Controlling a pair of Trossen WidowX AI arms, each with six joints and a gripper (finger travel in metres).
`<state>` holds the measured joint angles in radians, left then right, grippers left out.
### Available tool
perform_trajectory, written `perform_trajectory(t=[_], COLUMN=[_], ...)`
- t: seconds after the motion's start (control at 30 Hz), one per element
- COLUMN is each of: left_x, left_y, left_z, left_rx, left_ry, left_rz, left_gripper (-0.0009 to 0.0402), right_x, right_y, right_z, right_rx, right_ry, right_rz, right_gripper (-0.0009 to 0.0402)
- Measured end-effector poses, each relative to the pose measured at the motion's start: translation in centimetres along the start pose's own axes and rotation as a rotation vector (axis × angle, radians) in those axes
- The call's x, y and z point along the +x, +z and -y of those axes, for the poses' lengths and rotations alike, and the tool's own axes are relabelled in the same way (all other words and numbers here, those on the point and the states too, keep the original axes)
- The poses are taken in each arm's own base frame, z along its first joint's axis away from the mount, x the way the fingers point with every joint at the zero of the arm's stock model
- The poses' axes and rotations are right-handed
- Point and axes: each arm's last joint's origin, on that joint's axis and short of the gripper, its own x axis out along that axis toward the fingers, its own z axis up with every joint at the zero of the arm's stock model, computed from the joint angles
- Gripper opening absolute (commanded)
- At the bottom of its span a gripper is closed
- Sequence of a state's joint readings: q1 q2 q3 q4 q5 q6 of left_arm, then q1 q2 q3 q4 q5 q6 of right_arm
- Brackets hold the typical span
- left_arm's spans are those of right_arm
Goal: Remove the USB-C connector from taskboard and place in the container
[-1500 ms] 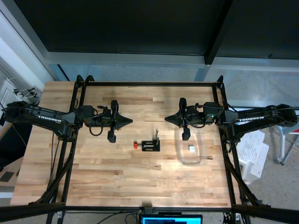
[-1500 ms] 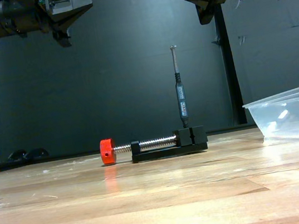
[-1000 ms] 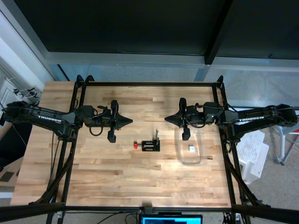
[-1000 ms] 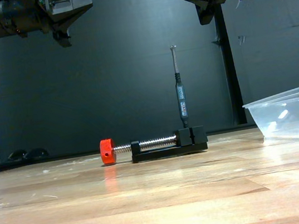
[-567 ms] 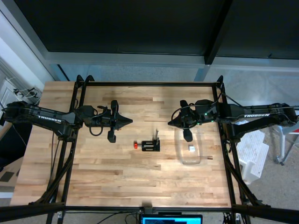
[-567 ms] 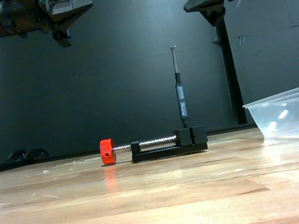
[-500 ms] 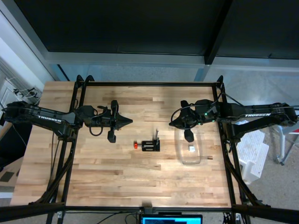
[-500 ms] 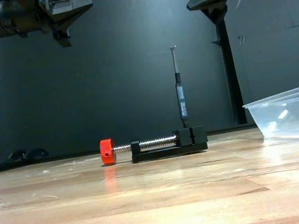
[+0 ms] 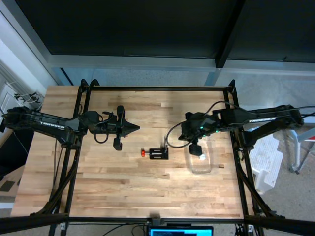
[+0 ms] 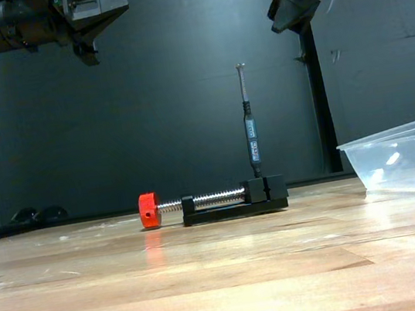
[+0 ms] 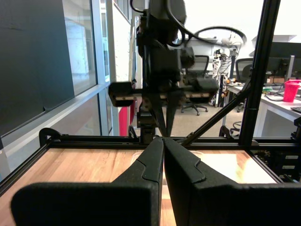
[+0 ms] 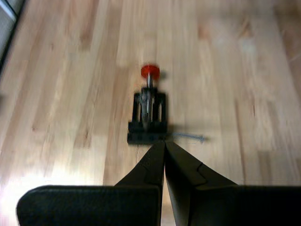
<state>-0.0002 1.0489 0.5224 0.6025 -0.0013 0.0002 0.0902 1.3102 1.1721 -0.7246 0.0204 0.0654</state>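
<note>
USB-C connector (image 10: 251, 135) is standing upright in the taskboard (image 10: 233, 198) on the desk (image 10: 209, 272), container (image 10: 407, 161) nearby. Right gripper (image 12: 164, 142) hangs high, aimed at it, and left gripper (image 11: 163, 139) is well away. Both sets of jaws are pressed together. Descending without spreading them would probably bend the plug or shove the board.

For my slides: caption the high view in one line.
Right hand, shut, tilts down toward the small black blocky fixture with a red knob; left hand, shut, hangs parked at left.

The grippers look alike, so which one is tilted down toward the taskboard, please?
The right gripper, shut, high over the table, tilts down at the taskboard; the left gripper, also shut, hangs level and farther off.
</note>
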Motion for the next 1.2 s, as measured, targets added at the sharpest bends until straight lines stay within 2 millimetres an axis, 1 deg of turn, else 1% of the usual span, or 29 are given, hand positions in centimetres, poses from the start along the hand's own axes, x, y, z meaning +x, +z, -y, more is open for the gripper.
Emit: perform_trajectory(t=[0.1,0.2,0.5,0.67,0.8,1.0,1.2], left_x=[0.0,0.0,0.0,0.0,0.0,0.0,0.0], left_y=[0.0,0.0,0.0,0.0,0.0,0.0,0.0], left_z=[0.0,0.0,0.0,0.0,0.0,0.0,0.0], left_rx=[0.0,0.0,0.0,0.0,0.0,0.0,0.0], left_ry=[0.0,0.0,0.0,0.0,0.0,0.0,0.0], left_rz=[0.0,0.0,0.0,0.0,0.0,0.001,0.0], left_gripper=[0.0,0.0,0.0,0.0,0.0,0.0,0.0], right_x=[1.1,2.1,5.6,7.3,8.5,10.2,11.0], right_y=[0.6,1.3,2.9,3.3,3.2,2.8,2.8], right_z=[-0.6,-1.2,-2.0,-2.2,-2.2,-2.3,-2.3], right_rx=[-0.017,-0.025,-0.029,-0.012,-0.011,-0.014,-0.013], right_ry=[-0.034,-0.06,-0.077,-0.082,-0.086,-0.09,-0.088], right_rz=[-0.085,-0.15,-0.221,-0.25,-0.28,-0.316,-0.312], right_gripper=[0.0007,0.0025,0.0124,0.0163,0.0175,0.0171,0.0171])
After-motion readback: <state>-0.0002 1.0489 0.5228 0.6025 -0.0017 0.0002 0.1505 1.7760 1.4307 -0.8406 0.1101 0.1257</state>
